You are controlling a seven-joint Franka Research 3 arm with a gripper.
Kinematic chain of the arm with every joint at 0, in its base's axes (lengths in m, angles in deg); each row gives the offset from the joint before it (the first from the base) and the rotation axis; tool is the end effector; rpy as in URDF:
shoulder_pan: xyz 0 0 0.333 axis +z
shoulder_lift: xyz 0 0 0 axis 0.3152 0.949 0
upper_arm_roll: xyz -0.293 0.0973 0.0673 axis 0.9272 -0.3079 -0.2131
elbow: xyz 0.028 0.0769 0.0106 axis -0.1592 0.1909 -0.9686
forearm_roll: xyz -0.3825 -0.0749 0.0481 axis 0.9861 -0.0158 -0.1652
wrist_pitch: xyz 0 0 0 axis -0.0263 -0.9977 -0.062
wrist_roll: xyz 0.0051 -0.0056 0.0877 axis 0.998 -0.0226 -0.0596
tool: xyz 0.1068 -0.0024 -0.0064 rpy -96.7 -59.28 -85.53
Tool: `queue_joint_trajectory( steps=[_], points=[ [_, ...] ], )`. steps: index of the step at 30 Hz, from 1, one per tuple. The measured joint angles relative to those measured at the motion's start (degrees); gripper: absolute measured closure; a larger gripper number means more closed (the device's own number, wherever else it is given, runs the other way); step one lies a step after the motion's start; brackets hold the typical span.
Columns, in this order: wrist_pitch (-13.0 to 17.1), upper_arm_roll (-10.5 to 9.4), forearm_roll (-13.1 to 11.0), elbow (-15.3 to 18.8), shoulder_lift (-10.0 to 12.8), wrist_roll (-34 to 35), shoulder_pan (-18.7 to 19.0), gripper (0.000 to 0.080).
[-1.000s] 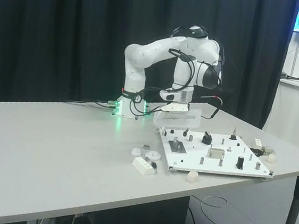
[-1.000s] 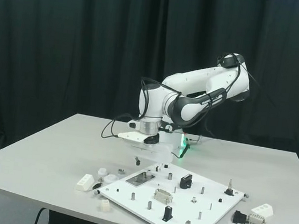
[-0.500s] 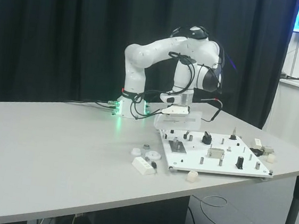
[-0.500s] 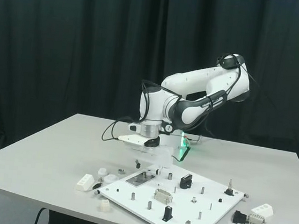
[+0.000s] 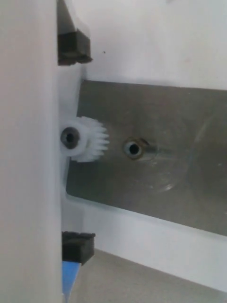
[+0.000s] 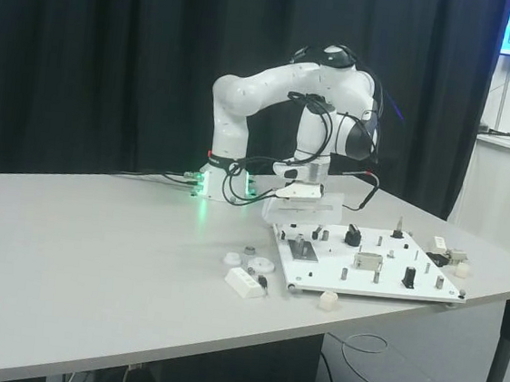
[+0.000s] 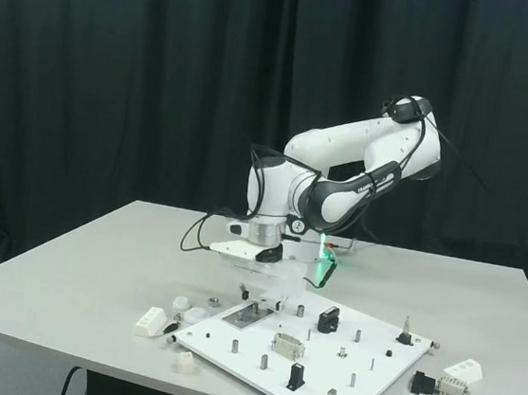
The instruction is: Remove small gear.
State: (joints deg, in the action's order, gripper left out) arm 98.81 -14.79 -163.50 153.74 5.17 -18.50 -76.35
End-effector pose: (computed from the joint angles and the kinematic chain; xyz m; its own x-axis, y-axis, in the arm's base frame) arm 0.4637 0.0079 0.2016 0.5465 -0.8365 -0.0396 -0.8356 -0.5479 0.0401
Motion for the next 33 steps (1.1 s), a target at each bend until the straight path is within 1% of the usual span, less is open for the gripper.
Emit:
queue_joint_trajectory(
  steps=[3,4,8,9,14,15,24,25,33],
  points=[
    [0.05,-0.14,-0.13,0.0,0.0,0.08,0.0,0.0003],
    [0.07,-0.2,-0.2,0.0,0.0,0.09,-0.01,0.0132],
    [0.17,-0.42,-0.43,0.0,0.0,0.13,-0.03,0.0132],
    [0.19,-0.46,-0.49,0.0,0.0,0.14,-0.03,0.0296],
    [0.26,-0.63,-0.79,0.01,0.0,0.19,-0.05,0.0296],
    [0.26,-0.65,-0.83,0.01,0.0,0.2,-0.06,0.047],
    [0.26,-0.69,-1.15,0.01,0.03,0.36,-0.02,0.047],
    [0.26,-0.68,-1.15,0.01,0.04,0.39,-0.02,0.0603],
    [0.26,-0.62,-1.15,0.01,0.07,0.89,-0.01,0.0603]
  ],
)
